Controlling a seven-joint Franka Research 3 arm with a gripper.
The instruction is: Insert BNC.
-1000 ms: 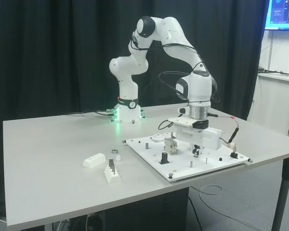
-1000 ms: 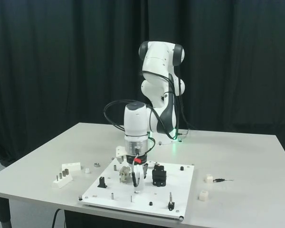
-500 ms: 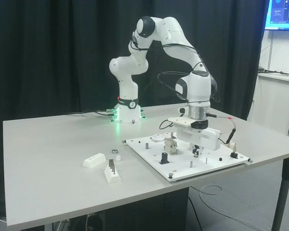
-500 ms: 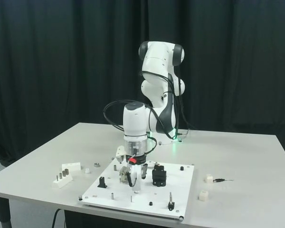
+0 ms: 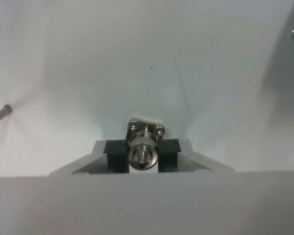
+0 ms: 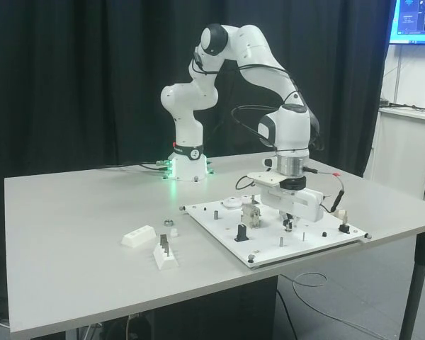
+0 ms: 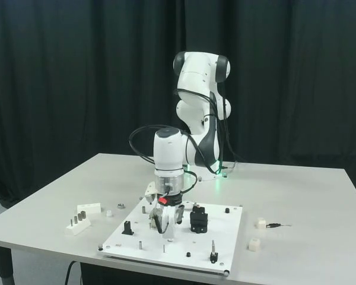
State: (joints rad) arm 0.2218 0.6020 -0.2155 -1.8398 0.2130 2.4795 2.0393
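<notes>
Over the white board [image 6: 269, 237] on the grey surface [image 6: 71, 219], the gripper [image 5: 142, 166] points straight down with the BNC [image 5: 143, 149] grasped between its fingers, its long axis upright, with the board just beneath.

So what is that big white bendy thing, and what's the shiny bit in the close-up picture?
That is a robot arm bolted on a grey table. Two pictures come from cameras in the room. The close-up comes from a camera on the arm's wrist, looking down. At the arm's end is a gripper, its two-fingered hand, low over a white board with small parts on it. The shiny bit is a metal plug between its fingers, pointing at the board. Small white blocks lie beside the board.
</notes>
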